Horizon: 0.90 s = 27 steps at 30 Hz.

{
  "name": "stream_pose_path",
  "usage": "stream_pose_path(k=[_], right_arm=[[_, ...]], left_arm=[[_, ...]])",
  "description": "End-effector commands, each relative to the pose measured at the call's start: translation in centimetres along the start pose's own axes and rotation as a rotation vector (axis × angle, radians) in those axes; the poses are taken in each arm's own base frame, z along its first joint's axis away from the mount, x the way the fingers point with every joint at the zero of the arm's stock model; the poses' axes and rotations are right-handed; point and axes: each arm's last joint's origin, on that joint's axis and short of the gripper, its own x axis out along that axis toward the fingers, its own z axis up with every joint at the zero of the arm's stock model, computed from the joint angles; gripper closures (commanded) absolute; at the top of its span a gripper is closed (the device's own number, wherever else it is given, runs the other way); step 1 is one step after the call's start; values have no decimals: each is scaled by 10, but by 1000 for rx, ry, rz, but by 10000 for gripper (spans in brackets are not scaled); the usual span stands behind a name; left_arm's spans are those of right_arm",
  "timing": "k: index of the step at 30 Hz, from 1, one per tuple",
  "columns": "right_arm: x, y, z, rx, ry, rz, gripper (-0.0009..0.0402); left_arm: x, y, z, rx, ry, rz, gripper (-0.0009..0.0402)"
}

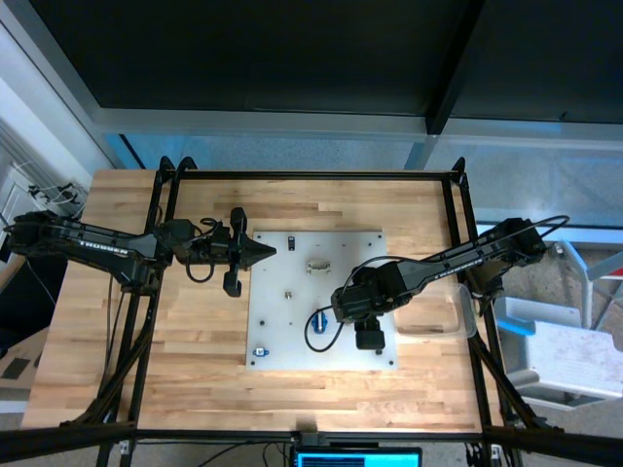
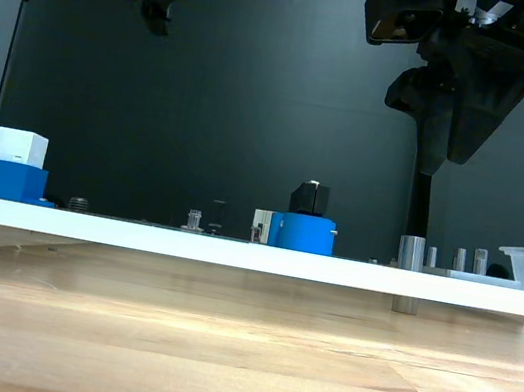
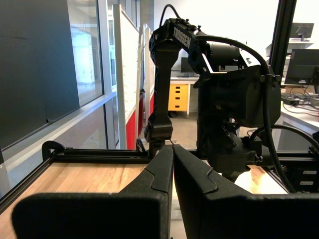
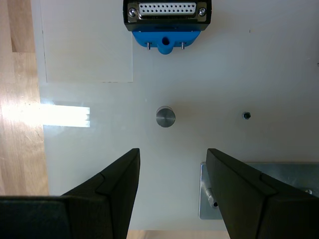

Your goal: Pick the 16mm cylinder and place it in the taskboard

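Note:
The 16mm cylinder (image 4: 165, 116) is a short grey metal peg standing upright in a hole of the white taskboard (image 4: 279, 69). In the low view the cylinder (image 2: 411, 255) pokes out below the taskboard (image 2: 183, 243). My right gripper (image 4: 172, 150) hangs open above the cylinder, holding nothing; in the low view the right gripper (image 2: 422, 199) is directly over it. The right gripper (image 1: 370, 338) hides the peg in the high view. My left gripper (image 1: 263, 250) is shut and empty, held high at the taskboard's (image 1: 292, 331) left edge.
A blue fitting with a D-sub connector (image 4: 167, 20) lies beyond the cylinder, and a grey metal block (image 4: 259, 189) sits beside it. A clear plastic tray (image 1: 433, 316) stands right of the board. Short pegs (image 2: 460, 258) and a round blue fitting (image 2: 306, 232) stand on the board.

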Motion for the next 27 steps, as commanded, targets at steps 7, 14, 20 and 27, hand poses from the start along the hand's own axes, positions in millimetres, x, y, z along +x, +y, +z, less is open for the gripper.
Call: stream_pose_path(k=[7,14,20,27], right_arm=[[0,0,0,0,0,0,208],[0,0,0,0,0,0,208],[0,0,0,0,-1,0,208],[0,1,2,1,-19,6,208]], left_arm=[[0,0,0,0,-1,0,393],[0,0,0,0,-1,0,393],[0,0,0,0,-1,0,393],[0,0,0,0,-1,0,393]])
